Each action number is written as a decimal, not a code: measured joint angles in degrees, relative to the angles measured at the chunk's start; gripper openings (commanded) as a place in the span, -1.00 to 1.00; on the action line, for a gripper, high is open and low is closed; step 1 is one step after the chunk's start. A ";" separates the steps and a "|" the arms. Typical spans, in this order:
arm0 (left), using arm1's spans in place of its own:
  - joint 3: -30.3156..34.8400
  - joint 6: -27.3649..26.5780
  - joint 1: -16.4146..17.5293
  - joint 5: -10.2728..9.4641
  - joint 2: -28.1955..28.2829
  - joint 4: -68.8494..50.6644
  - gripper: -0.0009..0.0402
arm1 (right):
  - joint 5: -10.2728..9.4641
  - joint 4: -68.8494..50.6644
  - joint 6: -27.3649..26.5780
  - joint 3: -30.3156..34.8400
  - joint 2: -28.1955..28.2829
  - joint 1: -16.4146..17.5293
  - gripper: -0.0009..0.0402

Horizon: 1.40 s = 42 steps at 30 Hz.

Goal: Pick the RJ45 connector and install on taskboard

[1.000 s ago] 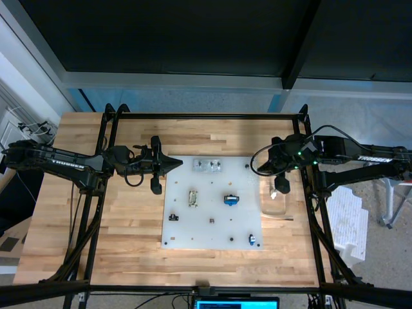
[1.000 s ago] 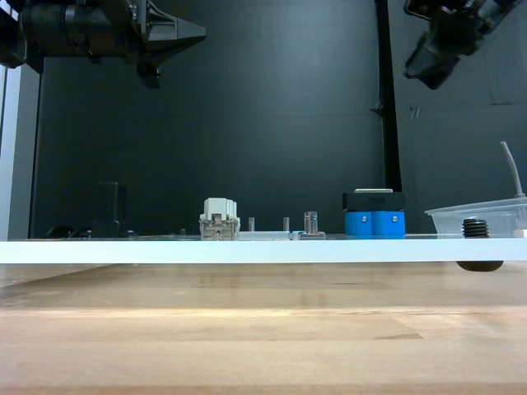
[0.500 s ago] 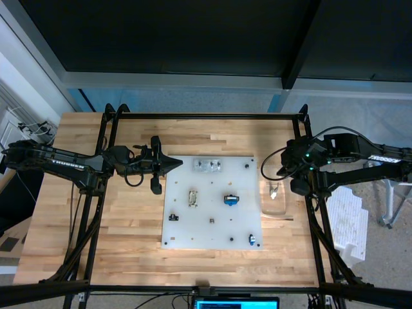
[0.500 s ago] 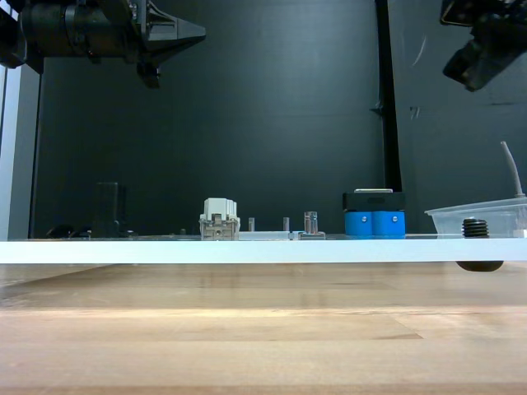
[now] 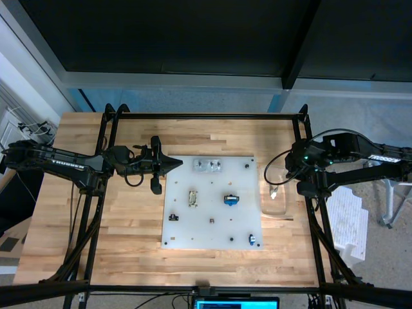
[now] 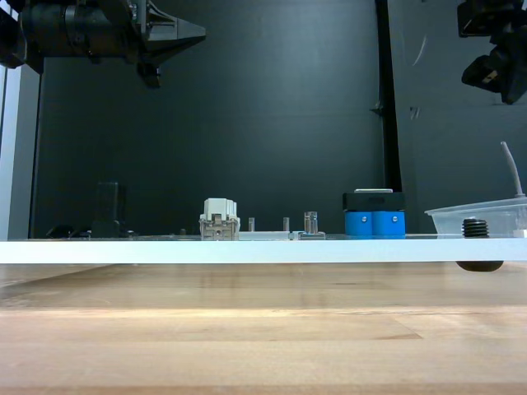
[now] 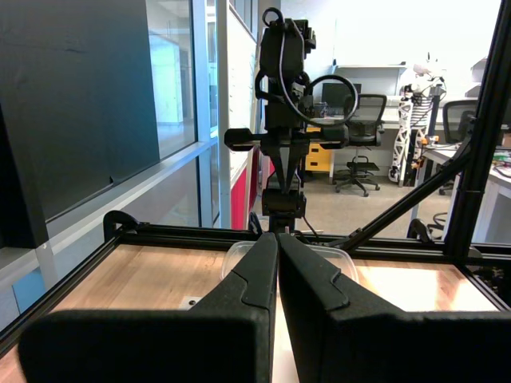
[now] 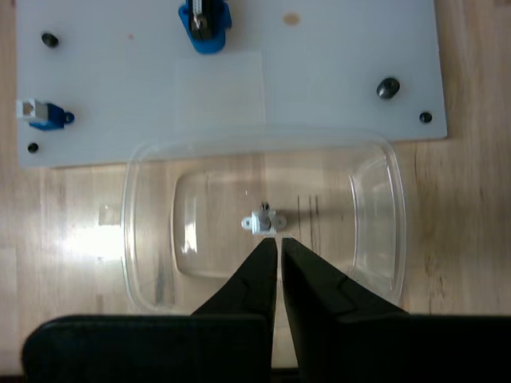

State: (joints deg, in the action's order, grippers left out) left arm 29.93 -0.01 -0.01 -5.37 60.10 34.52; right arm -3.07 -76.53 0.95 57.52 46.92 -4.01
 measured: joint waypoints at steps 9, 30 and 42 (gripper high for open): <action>0.00 0.00 0.00 0.00 0.00 -0.02 -0.96 | 0.48 -0.42 -0.42 -1.81 2.71 0.15 -0.43; 0.02 0.00 0.00 0.00 0.00 0.00 -0.96 | 4.66 3.72 1.79 -8.98 7.69 4.20 0.00; 0.02 0.00 0.00 0.00 0.00 -0.02 -0.96 | 6.51 8.79 5.31 -13.20 8.87 7.39 0.00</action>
